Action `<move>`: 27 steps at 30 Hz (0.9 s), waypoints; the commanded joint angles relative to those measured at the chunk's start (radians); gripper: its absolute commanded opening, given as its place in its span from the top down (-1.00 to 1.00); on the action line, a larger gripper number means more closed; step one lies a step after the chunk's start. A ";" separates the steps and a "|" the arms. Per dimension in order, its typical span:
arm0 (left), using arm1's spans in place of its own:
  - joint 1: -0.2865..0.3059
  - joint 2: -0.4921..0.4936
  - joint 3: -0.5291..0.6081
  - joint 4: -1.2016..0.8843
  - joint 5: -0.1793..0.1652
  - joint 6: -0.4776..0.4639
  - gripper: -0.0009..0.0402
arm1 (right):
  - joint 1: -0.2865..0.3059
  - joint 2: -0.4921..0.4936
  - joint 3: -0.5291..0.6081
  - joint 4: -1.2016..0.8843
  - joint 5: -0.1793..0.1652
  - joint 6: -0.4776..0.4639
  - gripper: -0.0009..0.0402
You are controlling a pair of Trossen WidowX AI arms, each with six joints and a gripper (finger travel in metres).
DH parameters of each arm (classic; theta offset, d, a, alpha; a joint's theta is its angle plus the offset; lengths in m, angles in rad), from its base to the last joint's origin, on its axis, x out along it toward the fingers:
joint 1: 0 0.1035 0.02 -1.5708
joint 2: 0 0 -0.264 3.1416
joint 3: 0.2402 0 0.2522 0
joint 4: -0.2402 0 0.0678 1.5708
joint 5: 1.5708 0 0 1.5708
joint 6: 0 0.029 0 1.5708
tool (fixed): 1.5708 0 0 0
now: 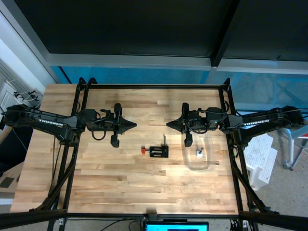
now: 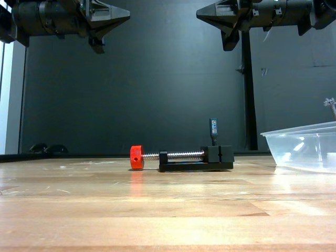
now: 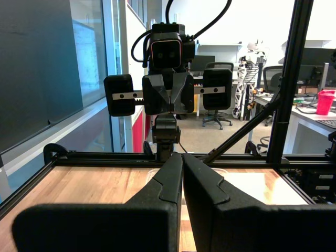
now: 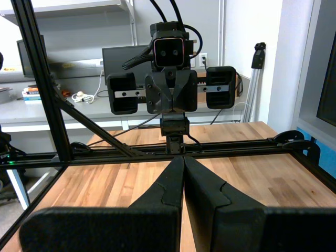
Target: Pick the usb-c connector and install on the hub
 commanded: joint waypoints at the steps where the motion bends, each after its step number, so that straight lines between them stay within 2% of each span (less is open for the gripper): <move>1: 0.000 0.000 0.000 0.000 0.000 0.000 0.96 | 0.001 0.000 0.000 0.001 0.000 0.004 0.96; 14: 0.000 0.000 0.000 0.000 0.000 0.000 0.96 | 0.001 0.000 0.000 0.001 0.000 0.005 0.96; 17: 0.000 0.000 0.000 0.000 0.000 0.000 0.96 | 0.001 -0.001 0.002 0.002 -0.003 0.073 0.96; 24: 0.000 0.000 0.000 0.000 0.000 0.000 0.96 | 0.002 -0.006 0.020 -0.008 0.001 0.045 0.96; 27: 0.000 0.000 0.000 0.000 0.000 0.000 0.96 | 0.003 -0.013 0.050 -0.124 0.021 0.045 0.96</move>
